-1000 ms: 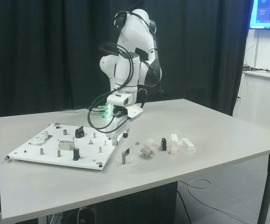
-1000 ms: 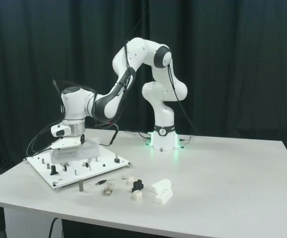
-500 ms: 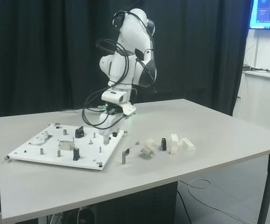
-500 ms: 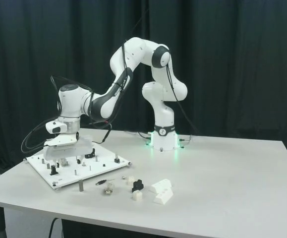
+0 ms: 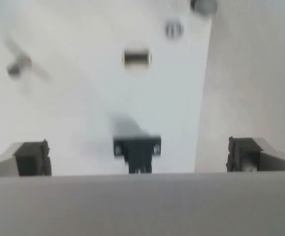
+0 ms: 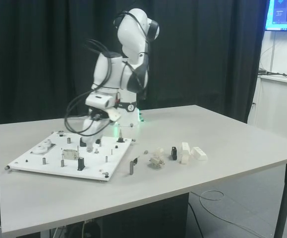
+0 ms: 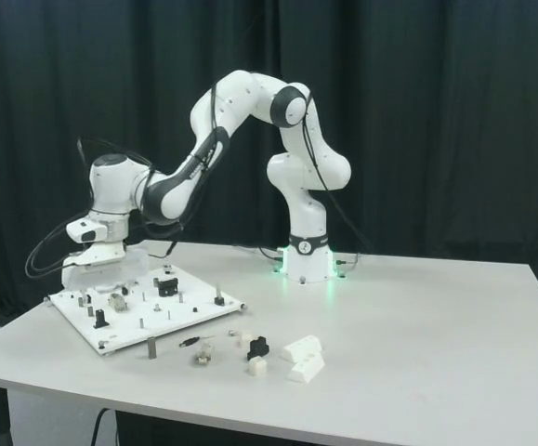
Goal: Remove square peg 3.
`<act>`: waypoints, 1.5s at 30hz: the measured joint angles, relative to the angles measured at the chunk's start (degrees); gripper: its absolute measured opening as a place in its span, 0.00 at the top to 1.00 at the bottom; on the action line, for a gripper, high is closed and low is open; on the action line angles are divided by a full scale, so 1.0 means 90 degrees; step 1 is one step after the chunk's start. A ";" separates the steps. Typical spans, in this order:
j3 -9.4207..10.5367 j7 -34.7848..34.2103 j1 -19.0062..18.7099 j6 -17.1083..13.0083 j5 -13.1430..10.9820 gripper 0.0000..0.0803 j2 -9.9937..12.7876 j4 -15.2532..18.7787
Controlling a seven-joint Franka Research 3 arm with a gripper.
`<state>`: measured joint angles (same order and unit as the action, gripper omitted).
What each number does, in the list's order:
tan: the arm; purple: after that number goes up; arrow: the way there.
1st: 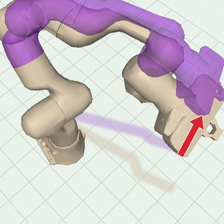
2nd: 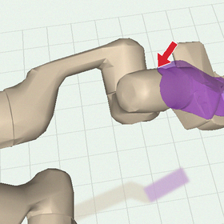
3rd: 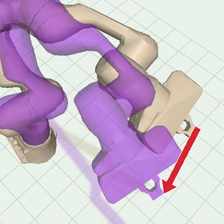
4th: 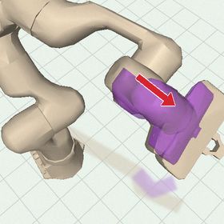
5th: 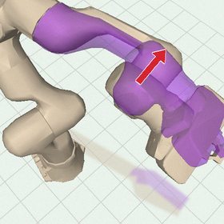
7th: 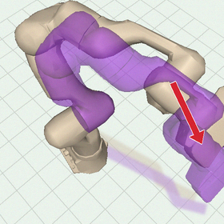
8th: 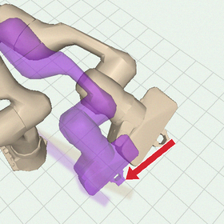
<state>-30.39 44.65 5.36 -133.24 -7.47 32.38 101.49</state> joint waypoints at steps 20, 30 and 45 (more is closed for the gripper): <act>0.0006 0.0767 0.0816 -0.0316 -0.0348 0.00 0.0193 0.0026; 0.0007 0.1289 0.0989 -0.0516 -0.0633 0.00 0.0448 0.0020; 0.0008 0.1878 0.1212 -0.0612 -0.1099 0.00 0.0670 0.0014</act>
